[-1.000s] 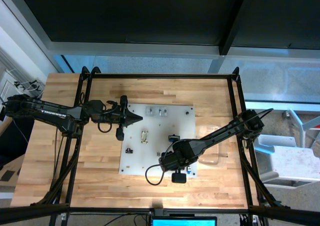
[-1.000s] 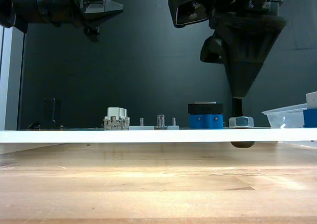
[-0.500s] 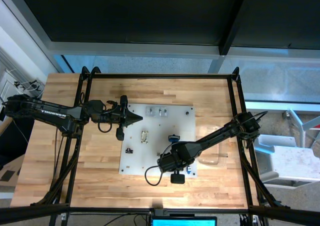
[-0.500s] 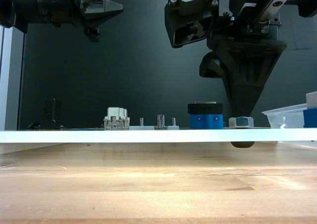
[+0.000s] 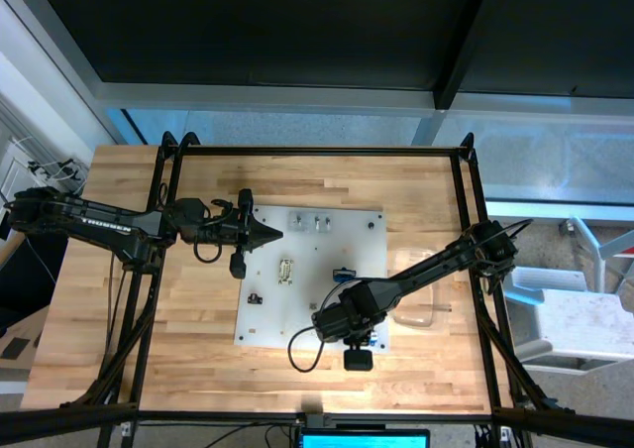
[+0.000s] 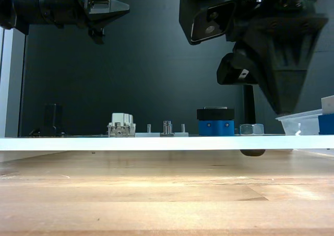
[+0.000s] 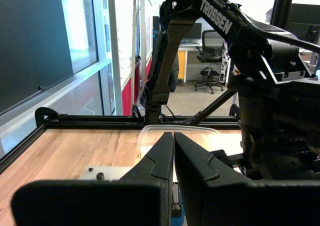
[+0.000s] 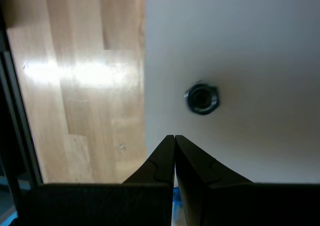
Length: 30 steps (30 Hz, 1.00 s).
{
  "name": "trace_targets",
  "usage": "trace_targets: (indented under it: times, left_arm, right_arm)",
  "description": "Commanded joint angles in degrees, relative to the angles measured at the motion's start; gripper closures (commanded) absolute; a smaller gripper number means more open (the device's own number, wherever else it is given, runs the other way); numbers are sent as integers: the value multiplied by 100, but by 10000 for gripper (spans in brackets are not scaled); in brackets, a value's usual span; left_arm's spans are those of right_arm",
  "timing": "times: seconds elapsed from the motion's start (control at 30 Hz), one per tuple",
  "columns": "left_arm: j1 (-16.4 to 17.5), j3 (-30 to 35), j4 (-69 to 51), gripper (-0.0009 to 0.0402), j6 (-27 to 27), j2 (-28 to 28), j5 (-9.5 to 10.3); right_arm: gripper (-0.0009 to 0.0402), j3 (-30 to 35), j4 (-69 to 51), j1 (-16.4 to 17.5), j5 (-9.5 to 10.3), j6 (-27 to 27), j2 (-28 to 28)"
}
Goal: Pick the M12 fastener and fasten on the M12 threads
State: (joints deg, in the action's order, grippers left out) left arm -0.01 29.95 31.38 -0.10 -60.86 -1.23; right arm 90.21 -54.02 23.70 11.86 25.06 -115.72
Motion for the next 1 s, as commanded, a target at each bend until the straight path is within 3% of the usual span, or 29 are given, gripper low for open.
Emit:
trace_targets:
  times: [0.03,0.1,0.2,0.33,0.77,0.93,1.0]
  left_arm:
    - [0,0,-2,393,0,0,-2]
    - [2,0,-2,393,0,0,-2]
    - [2,0,-2,393,0,0,-2]
    - [0,0,0,393,0,0,-2]
    - [2,0,-2,393,0,0,-2]
    - [0,0,-2,393,0,0,-2]
    - [2,0,-2,393,0,0,-2]
  right_arm:
    - [393,2,-9,17,-79,15,70]
    - [393,2,-13,17,-372,28,98]
    - [393,2,-13,17,-981,197,109]
    - [393,-2,22,17,-1394,348,85]
    - [393,-33,352,17,-1423,428,-109]
    - [393,-42,352,17,-1130,404,-107]
    - [393,-55,343,17,-870,398,-107]
